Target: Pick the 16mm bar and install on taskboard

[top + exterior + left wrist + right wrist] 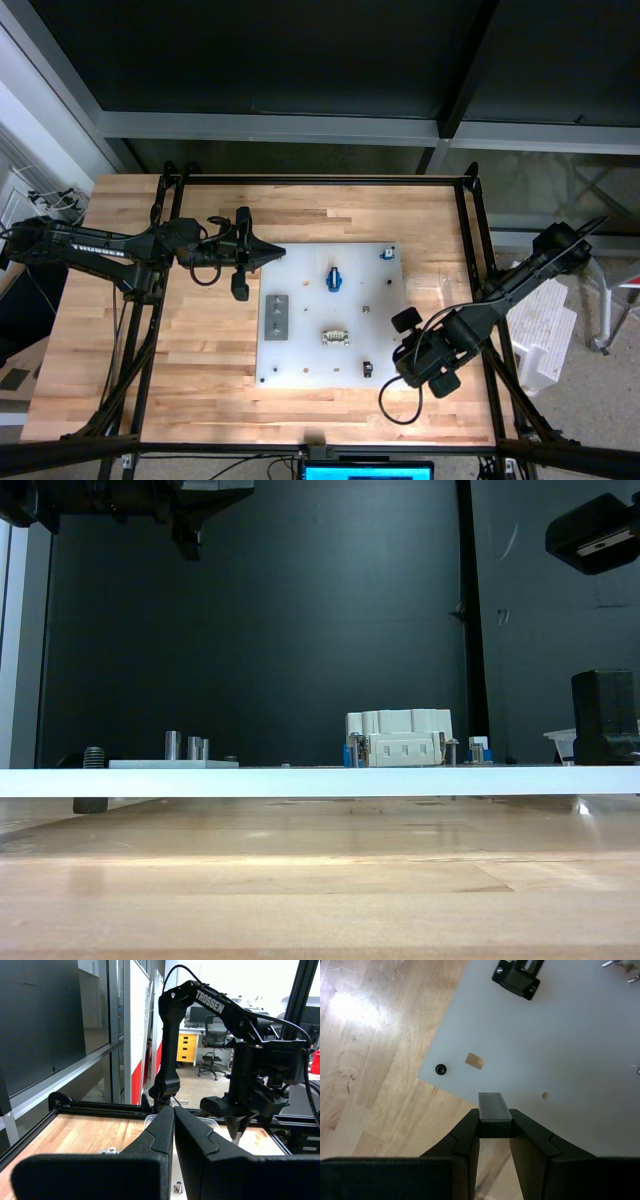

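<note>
Observation: your right gripper [495, 1125] is clamped on the 16mm bar [495, 1105]. The bar is a dark, square-ended piece pinched between both fingers [465, 1140], with its end sticking out past the fingertips. It is held in the air, clear of any seat.

Right wrist view: under the bar lies a corner of the white taskboard [560, 1050]. A black screw [440, 1068] sits near the board edge and a black connector block [516, 977] lies further on. The wood table [375, 1035] shows beside the board.

High view: the right arm's end sits in the lower right of the frame, over the taskboard's near right edge. Your left gripper [278, 253] is at left centre of the frame, tips over the board's far left corner. Its fingers are pressed together with nothing between them, and the left wrist view shows the same. On the board you can see a grey block [275, 318] at left, a blue part [333, 279] mid-board and a beige connector [336, 338] below it in the frame.

Low view: the left gripper hangs at upper left of the frame, well above the board.
</note>
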Tool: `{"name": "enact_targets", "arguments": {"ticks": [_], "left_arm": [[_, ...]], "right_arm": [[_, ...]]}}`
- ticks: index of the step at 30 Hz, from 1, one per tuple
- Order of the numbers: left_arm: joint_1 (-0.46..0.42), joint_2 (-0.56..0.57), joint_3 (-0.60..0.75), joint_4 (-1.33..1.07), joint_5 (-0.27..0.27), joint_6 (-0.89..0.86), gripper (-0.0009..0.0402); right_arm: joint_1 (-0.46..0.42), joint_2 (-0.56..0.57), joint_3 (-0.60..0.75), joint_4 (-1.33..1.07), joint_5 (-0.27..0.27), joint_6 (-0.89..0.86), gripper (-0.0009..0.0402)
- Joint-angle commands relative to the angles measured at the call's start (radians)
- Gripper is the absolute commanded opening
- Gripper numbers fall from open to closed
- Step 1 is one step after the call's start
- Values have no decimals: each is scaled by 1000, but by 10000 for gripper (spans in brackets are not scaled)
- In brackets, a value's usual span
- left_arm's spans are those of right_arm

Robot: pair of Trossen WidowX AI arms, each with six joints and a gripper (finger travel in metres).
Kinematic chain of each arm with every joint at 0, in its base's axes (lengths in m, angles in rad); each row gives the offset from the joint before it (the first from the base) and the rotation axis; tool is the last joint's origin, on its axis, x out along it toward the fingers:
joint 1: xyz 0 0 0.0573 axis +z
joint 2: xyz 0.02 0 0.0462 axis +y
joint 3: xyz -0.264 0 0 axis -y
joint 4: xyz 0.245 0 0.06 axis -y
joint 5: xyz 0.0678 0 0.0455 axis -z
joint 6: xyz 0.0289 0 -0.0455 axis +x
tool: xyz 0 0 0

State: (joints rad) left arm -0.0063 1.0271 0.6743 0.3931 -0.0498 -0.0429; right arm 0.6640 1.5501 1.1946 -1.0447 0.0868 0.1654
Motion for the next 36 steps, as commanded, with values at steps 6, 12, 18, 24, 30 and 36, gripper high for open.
{"name": "enact_targets", "arguments": {"ticks": [6, 12, 18, 24, 30, 36], "left_arm": [[0, 0, 0, 0, 0, 0, 0], [0, 0, 0, 1, 0, 0, 0], [0, 0, 0, 0, 0, 0, 0], [0, 0, 0, 0, 0, 0, 0], [0, 0, 0, 0, 0, 0, 0], [0, 0, 0, 0, 0, 0, 0]], "right_arm": [[14, 34, 14, 14, 1, -3, 7], [16, 62, 16, 43, 0, -29, 7], [18, 82, 21, 54, 0, -53, 7], [19, 100, 20, 63, 0, -73, 7], [19, 121, 20, 70, 0, -98, 7], [18, 129, 17, 83, 0, -107, 7]]}}
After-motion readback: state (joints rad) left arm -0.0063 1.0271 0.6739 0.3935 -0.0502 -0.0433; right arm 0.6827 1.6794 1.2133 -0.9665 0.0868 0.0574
